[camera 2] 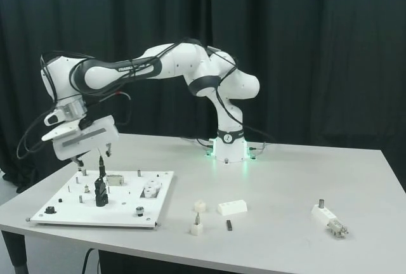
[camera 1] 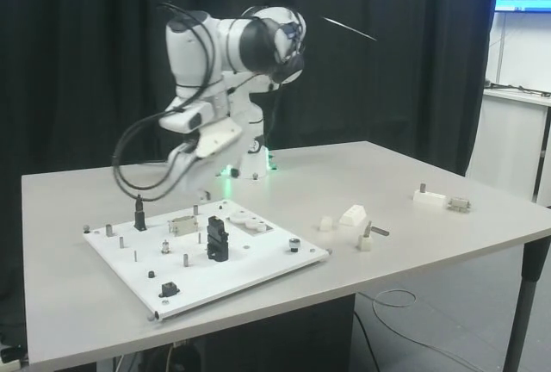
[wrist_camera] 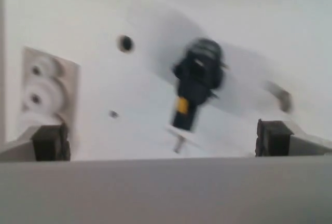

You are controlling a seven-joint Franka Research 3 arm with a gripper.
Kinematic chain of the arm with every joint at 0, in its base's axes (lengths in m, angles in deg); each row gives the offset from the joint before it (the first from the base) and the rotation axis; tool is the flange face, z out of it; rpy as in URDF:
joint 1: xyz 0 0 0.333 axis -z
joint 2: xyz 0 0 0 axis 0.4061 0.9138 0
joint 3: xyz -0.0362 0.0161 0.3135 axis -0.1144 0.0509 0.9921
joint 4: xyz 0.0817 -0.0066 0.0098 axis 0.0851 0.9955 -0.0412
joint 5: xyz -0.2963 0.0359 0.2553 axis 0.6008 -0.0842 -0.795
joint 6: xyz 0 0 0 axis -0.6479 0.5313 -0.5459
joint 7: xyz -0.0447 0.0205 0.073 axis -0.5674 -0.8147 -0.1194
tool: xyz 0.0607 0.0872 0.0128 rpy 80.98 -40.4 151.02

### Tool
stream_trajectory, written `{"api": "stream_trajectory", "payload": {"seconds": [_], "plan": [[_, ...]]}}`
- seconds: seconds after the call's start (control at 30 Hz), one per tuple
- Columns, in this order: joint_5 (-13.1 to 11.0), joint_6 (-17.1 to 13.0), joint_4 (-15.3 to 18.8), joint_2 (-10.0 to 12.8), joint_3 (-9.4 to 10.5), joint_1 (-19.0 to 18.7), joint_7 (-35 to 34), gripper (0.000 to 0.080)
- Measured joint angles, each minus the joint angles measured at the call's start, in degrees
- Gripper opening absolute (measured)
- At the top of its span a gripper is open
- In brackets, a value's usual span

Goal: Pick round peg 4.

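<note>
Fingers (wrist_camera: 49,142) are standing wide apart, holding nothing, hovering above the white board (camera 1: 250,273) near the surface's front-left corner. Round peg 4 cannot be singled out: several small pegs (camera 1: 185,259) are standing upright there. Risks: descending on the wrong peg, or clipping the tall black connector block (camera 1: 216,239) nearby.

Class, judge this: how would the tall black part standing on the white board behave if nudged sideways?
The black part stands tall and narrow on the board, so it would probably tip rather than slide. It looks rigid, likely stiff. Whether it is seated in the board cannot be told.
</note>
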Motion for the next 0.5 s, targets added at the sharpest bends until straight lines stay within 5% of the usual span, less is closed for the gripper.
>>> {"api": "stream_trajectory", "payload": {"seconds": [0.5], "plan": [[0.1,5.7,0.2,-0.3,1.71,-8.3,-10.3,0.08]]}}
